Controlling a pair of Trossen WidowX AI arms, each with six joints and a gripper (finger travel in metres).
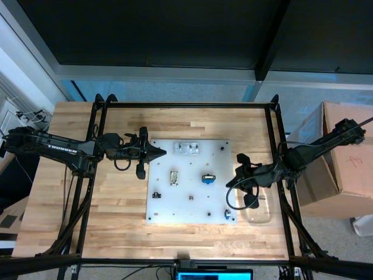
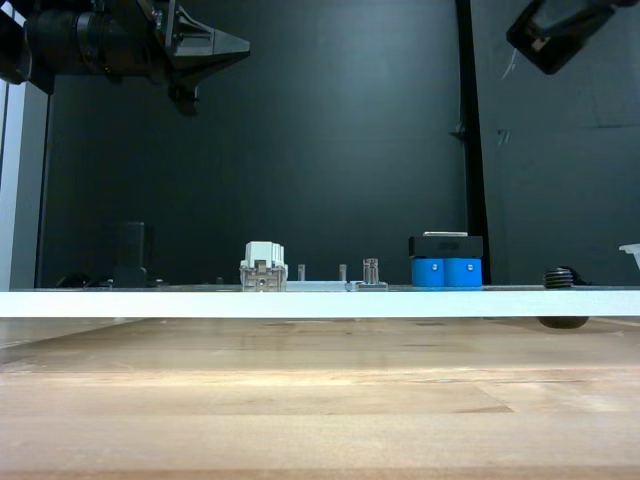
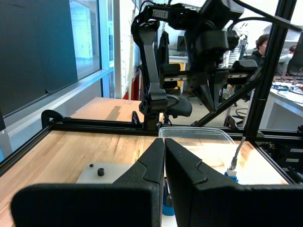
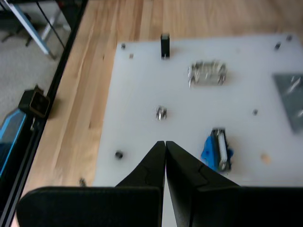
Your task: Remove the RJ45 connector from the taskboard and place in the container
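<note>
Tabletop board (image 1: 192, 195), RJ45 connector (image 1: 227, 214) apparently seated near right gripper (image 1: 229, 184), left gripper (image 1: 162, 153) opposite

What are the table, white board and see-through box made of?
Table: probably wood, pale planks with grain. Taskboard: seemingly matte white plastic. Container: likely plastic, see-through. RJ45 connector looks seated at board's corner. Left gripper, shut, above board's left edge; right gripper, shut, above its right edge.
</note>
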